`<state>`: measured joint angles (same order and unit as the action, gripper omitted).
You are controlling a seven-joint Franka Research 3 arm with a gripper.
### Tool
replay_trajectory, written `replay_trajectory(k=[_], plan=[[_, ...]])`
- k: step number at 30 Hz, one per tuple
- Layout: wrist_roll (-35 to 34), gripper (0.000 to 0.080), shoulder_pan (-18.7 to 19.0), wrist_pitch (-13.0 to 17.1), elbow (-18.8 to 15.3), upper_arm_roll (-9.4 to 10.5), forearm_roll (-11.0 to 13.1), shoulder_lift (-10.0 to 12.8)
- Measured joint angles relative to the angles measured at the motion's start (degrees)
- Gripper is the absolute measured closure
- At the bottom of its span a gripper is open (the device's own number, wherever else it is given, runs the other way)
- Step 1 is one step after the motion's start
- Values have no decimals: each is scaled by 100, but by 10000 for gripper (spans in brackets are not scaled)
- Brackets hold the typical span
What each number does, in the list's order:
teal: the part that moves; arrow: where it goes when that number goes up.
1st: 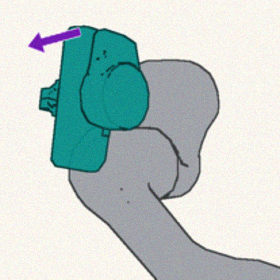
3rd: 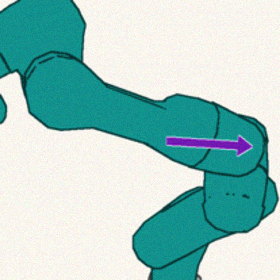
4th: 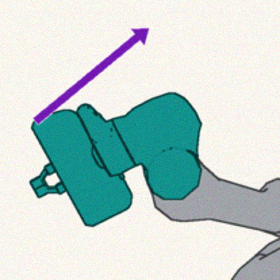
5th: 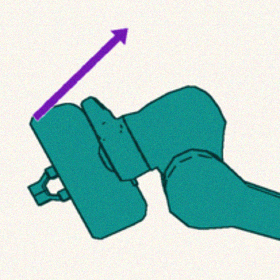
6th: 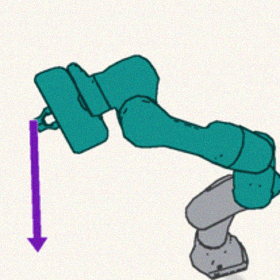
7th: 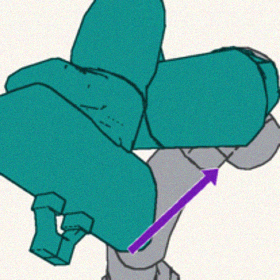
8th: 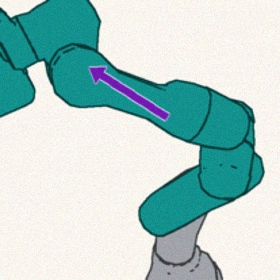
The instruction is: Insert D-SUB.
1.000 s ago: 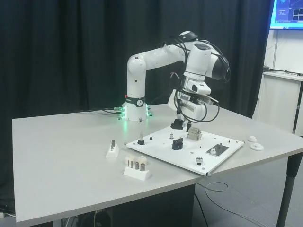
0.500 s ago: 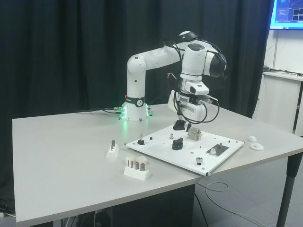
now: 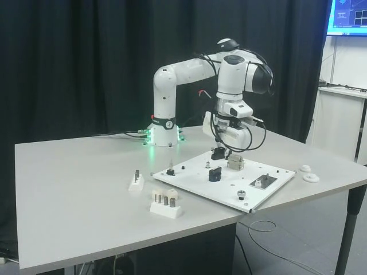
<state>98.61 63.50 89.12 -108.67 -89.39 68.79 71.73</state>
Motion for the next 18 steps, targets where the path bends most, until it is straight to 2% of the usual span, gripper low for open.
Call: replay_trajectory(k=[18], plan=[[440,650,-91,-164,-3,55,128,69]])
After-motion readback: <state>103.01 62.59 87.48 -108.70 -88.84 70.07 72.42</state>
